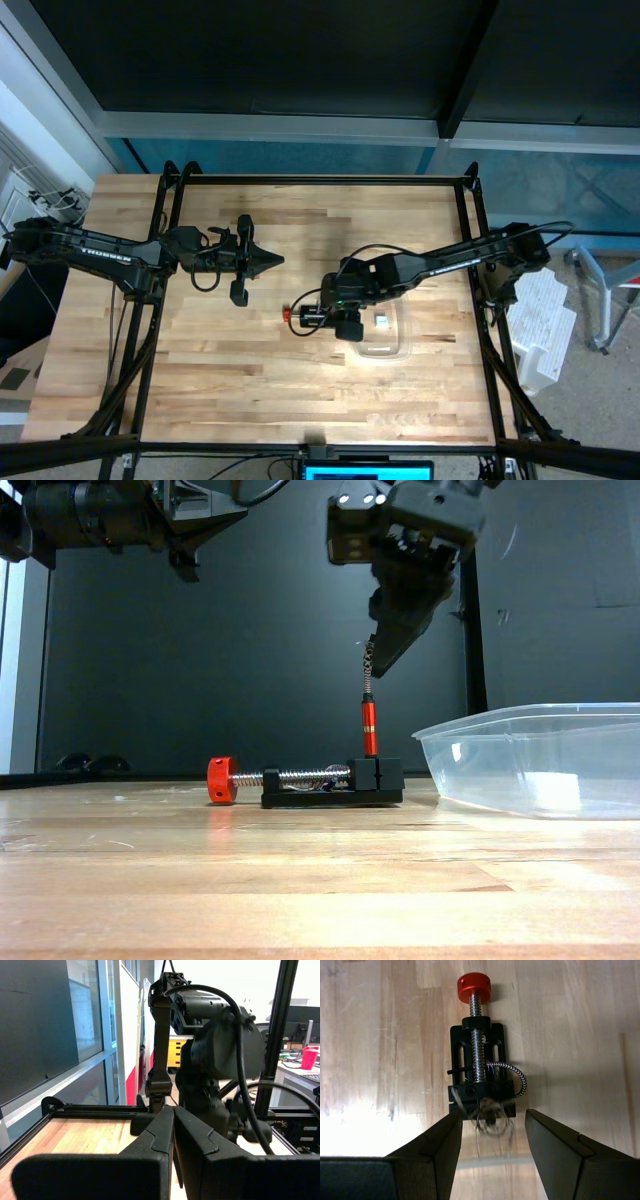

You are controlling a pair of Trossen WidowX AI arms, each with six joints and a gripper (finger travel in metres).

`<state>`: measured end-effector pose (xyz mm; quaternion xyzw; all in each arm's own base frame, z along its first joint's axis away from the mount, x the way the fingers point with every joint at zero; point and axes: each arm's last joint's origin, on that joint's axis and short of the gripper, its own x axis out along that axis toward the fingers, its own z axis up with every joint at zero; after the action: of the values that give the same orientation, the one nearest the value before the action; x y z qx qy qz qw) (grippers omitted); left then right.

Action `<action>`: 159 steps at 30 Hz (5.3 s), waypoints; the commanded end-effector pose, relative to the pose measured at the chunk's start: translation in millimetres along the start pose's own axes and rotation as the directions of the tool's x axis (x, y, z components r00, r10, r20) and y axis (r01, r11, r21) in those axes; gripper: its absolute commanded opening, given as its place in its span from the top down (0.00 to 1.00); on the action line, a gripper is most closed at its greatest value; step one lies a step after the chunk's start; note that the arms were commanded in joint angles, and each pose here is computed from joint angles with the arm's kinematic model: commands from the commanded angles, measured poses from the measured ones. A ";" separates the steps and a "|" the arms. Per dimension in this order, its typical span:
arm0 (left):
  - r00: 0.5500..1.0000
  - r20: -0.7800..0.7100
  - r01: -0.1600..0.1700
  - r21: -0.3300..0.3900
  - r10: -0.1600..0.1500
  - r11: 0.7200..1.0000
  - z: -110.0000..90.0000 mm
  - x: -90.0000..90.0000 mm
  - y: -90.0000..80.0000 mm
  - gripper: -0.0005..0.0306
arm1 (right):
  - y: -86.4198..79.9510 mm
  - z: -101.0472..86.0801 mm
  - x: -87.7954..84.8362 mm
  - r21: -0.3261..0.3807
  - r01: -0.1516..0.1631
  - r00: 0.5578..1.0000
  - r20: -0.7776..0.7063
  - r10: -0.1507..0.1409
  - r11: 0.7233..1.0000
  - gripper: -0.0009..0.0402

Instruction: Pick the rca connector and install on the hub

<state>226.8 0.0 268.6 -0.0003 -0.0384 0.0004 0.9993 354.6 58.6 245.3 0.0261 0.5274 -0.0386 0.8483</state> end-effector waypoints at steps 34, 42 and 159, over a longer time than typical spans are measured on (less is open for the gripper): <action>1.000 0.000 0.000 0.000 0.000 1.000 -0.1 0.1 0.0 0.98 | -26.7 -37.1 -78.8 -0.091 -0.015 0.847 0.528 0.061 0.996 0.76; 1.000 0.000 0.000 0.000 0.000 1.000 0.0 0.1 0.0 0.98 | -44.0 -55.7 -92.2 -0.049 -0.018 0.703 0.710 0.047 0.999 0.91; 1.000 0.000 0.000 0.000 0.000 1.000 -0.1 0.1 0.0 0.98 | -60.0 -105.4 -91.3 -0.039 -0.064 0.439 0.896 0.063 0.997 0.98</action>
<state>226.8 0.0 268.5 -0.0003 -0.0382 0.0004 0.9993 214.6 11.3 280.3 0.0218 -0.0017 -0.0148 0.9997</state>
